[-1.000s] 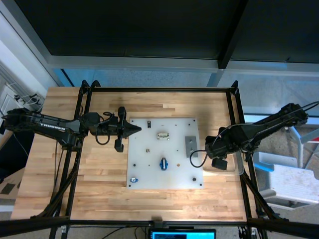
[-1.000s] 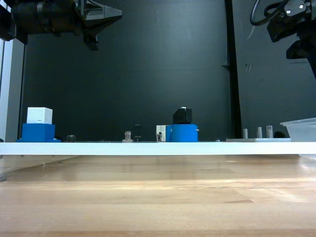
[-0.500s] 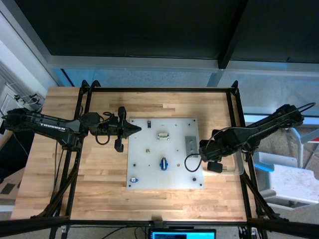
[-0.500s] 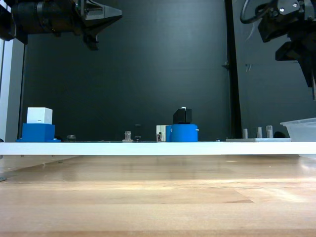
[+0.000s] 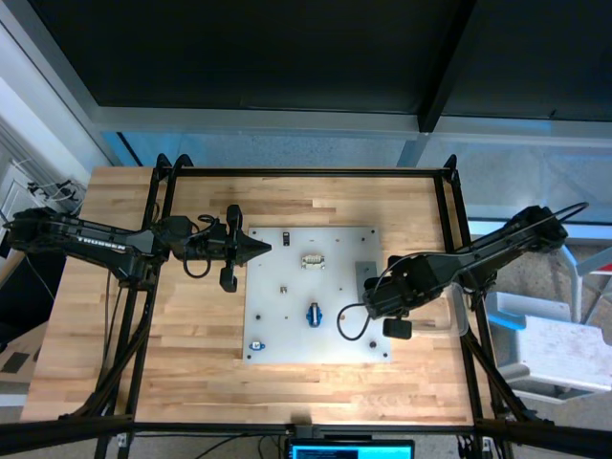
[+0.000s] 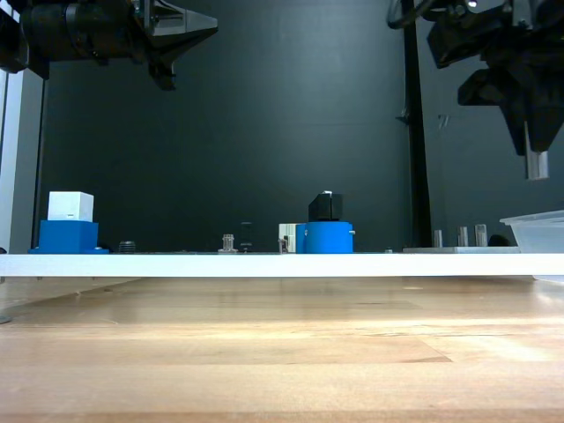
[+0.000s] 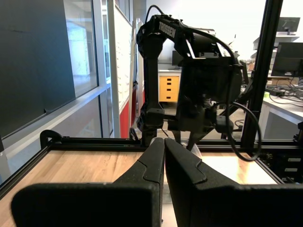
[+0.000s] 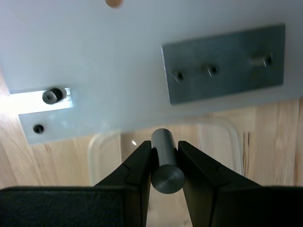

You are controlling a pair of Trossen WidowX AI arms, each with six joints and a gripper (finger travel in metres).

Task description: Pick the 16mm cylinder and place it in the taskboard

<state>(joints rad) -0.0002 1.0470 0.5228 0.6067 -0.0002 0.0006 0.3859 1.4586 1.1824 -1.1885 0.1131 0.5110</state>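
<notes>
The taskboard (image 5: 287, 330) is showing white; its fitting (image 5: 313, 314) is showing blue, its block (image 8: 222, 64) grey, its connector (image 5: 311, 260) beige; the table (image 5: 191, 373) is showing pale brown wood stripes; the black left gripper (image 5: 263, 247) is hanging closed at the board's left edge; the black right gripper (image 8: 163, 147) is squeezing a shiny grey cylinder (image 8: 165, 165) near the clear tray (image 6: 538, 231).
</notes>
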